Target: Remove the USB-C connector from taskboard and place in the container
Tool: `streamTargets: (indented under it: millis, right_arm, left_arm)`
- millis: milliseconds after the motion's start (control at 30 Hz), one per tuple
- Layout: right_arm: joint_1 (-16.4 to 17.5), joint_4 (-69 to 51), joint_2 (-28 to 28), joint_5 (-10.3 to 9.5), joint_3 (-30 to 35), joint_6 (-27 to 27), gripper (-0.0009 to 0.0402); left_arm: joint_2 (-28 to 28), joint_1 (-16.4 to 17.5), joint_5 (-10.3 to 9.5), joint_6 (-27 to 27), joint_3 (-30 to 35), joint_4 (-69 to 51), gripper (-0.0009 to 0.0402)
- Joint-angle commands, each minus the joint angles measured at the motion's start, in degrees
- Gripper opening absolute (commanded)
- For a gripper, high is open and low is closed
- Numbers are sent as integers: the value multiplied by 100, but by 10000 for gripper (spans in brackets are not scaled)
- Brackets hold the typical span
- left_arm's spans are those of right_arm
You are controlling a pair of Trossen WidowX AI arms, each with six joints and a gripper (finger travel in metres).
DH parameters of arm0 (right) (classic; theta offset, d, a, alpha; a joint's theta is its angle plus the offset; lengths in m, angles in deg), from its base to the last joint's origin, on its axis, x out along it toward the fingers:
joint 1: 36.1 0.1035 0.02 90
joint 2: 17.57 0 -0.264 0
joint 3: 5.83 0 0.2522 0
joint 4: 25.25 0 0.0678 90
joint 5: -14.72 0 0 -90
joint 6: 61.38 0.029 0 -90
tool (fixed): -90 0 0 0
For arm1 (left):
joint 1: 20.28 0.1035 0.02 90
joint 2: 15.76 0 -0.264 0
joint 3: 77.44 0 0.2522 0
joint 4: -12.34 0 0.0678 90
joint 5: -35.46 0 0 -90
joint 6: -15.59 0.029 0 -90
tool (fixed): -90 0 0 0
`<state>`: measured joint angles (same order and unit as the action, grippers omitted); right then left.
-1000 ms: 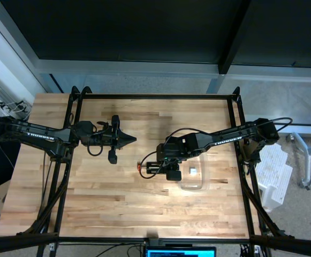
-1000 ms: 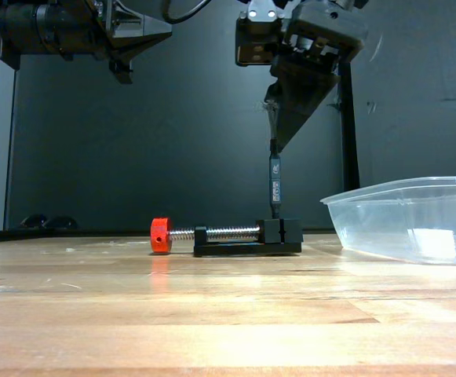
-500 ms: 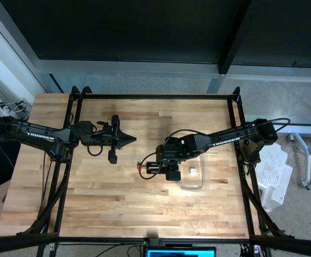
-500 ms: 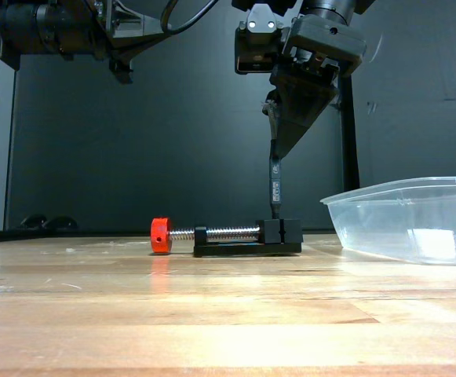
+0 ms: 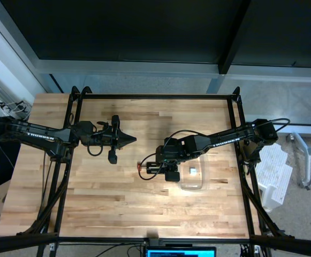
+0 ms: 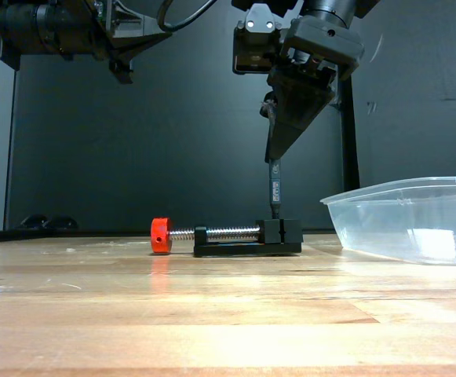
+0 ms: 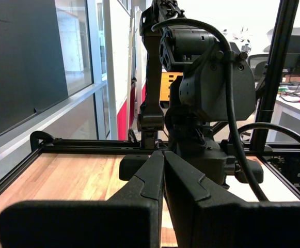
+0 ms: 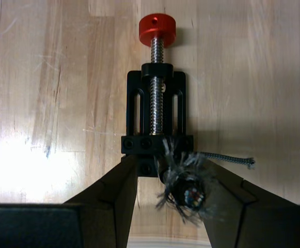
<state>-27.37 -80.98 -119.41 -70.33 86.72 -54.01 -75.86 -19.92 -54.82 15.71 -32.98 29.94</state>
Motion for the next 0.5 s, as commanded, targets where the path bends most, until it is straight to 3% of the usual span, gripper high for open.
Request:
streamTargets:
  millis: [33,500]
  right_arm:
    - [2,-2,4,2,-7,4,120]
    - [4,68,4,0,-68,7,62]
  left_arm:
    - [-2,0,0,0,0,0,0]
    - [-2,0,2,0,0,0,0]
